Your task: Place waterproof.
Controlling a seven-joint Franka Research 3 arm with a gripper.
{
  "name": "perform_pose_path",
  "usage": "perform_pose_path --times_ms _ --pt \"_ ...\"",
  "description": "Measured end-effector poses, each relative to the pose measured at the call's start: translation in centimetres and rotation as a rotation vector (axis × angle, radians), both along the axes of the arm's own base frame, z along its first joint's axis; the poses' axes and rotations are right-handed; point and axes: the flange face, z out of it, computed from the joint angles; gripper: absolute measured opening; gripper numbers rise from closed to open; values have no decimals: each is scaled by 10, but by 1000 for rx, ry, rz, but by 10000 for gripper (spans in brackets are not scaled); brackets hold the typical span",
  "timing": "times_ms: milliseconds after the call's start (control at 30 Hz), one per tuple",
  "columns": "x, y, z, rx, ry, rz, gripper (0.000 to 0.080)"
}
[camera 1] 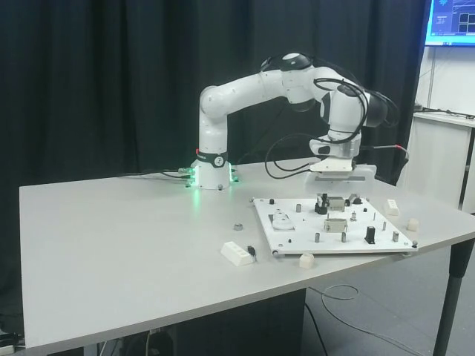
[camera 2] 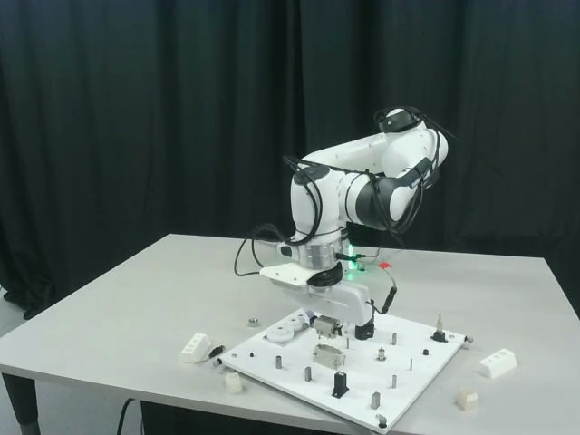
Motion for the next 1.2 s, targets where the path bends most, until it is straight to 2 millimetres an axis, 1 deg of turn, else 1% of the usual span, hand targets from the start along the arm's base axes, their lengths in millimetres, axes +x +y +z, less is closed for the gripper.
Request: perform_pose_path --times_ms 300,833,1000,1200 --pt "0 -2 7 3 -2 1 621" --pt "0 -1 8 2 -3 9 621" --pt "0 6 8 10 -8 18 621" --pt "2 23 9 36 -21 38 621"
